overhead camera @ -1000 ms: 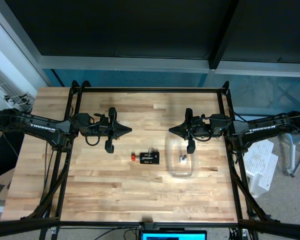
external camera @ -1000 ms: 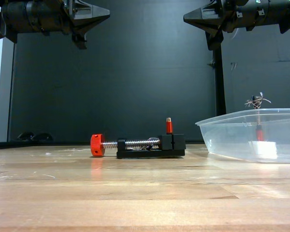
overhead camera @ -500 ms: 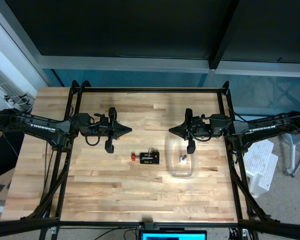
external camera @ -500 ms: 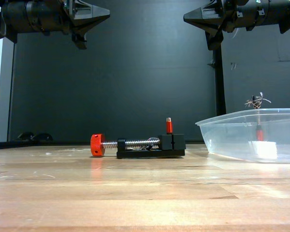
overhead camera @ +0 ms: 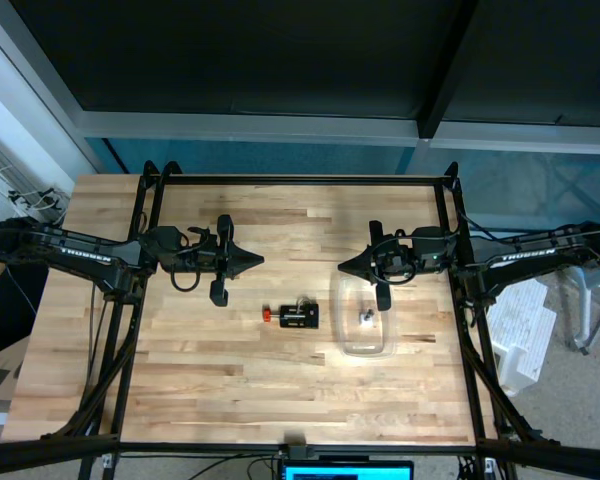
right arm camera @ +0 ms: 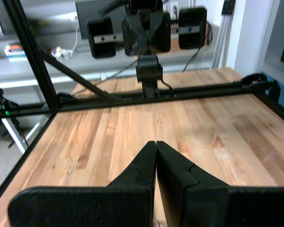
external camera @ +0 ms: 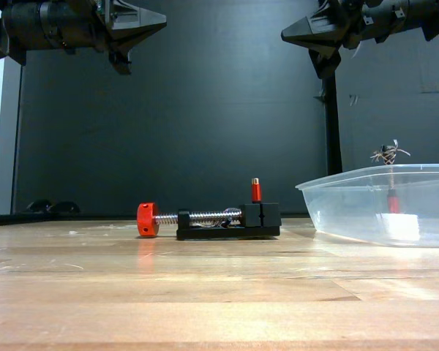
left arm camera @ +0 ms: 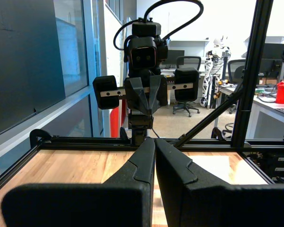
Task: Pick the rca connector and install on the hub
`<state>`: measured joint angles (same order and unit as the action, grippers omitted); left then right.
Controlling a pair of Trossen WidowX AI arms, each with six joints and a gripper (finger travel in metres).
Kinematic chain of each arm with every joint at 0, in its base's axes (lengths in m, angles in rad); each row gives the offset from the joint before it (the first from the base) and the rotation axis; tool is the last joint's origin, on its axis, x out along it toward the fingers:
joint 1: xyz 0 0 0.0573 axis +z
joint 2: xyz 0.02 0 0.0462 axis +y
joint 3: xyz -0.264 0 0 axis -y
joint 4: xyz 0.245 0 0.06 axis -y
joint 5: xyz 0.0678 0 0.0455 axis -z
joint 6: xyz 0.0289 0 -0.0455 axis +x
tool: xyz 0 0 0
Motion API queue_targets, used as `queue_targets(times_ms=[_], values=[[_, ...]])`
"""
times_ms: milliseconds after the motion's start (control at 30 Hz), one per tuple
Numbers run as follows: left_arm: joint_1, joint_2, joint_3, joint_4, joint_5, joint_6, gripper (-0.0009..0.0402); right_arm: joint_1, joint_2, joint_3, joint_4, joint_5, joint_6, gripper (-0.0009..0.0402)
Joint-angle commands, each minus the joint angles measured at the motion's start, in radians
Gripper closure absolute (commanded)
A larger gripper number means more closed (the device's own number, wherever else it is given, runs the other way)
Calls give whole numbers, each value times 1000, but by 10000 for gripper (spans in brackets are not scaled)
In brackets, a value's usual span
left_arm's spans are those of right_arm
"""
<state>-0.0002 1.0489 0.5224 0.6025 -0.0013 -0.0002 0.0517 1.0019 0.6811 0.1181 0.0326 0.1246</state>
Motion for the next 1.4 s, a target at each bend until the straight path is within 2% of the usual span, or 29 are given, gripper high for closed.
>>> queue_targets(times_ms=[33,267,700,1133,1400], values=[[0,0,0,0,0,0,393,1,2,42,-114,0,-2,393],[0,0,0,0,0,0,393,14,2,135,-384,-6,-1,393],[0,0,0,0,0,0,393,92,40,283,-798,-7,28,393],[0,0,0,0,0,0,393,146,55,309,-957,-7,125,393],[0,0,0,0,0,0,393,176,55,309,-1023,-7,140,393]])
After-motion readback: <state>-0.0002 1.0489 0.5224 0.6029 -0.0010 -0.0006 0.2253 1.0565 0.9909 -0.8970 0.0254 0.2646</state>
